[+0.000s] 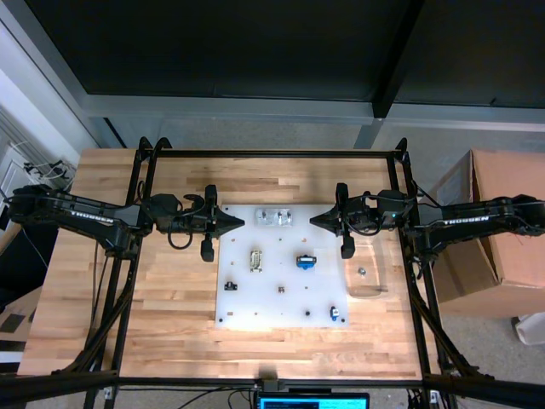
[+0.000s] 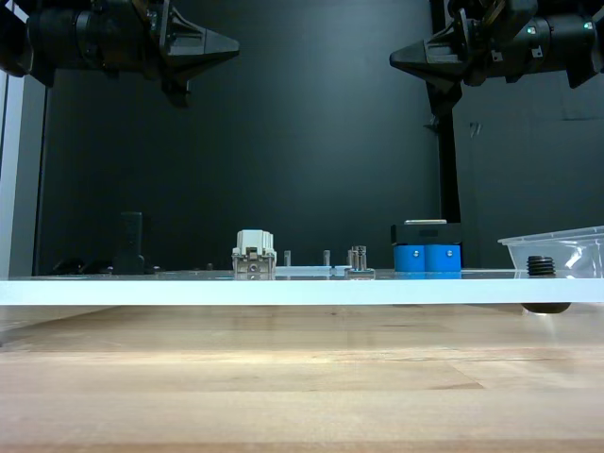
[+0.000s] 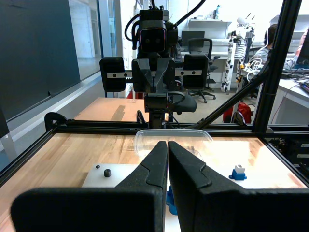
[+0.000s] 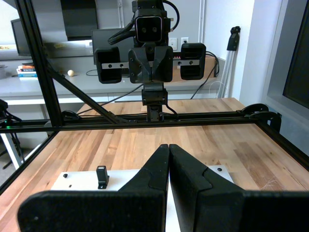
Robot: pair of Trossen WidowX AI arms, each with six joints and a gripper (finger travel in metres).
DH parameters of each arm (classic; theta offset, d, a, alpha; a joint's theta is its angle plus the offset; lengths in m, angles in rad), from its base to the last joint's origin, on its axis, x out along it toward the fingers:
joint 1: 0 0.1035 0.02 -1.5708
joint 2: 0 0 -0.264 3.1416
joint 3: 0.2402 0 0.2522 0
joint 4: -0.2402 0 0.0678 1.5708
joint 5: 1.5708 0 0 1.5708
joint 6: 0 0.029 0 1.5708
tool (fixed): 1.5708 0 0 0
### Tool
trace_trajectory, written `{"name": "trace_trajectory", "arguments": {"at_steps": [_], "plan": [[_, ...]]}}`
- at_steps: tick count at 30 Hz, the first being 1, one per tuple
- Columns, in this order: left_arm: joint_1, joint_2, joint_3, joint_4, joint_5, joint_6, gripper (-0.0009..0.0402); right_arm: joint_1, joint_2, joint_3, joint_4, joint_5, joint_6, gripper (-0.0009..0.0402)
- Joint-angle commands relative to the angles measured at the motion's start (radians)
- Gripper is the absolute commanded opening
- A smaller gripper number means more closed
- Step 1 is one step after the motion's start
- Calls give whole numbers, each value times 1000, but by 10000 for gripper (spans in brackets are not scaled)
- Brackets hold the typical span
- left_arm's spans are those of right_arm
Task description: Pick the M12 nut and place it on its threads and fasten
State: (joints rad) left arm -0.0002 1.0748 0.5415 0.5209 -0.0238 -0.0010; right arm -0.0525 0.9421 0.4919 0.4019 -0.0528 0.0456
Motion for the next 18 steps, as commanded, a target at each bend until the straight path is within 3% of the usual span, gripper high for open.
{"name": "trace_trajectory", "arguments": {"at_steps": [1, 18], "plan": [[0, 0, 0, 0, 0, 0, 0, 0, 0, 0, 0, 0, 0, 0], [0, 0, 0, 0, 0, 0, 0, 0, 0, 0, 3, 0, -9, 0]]}}
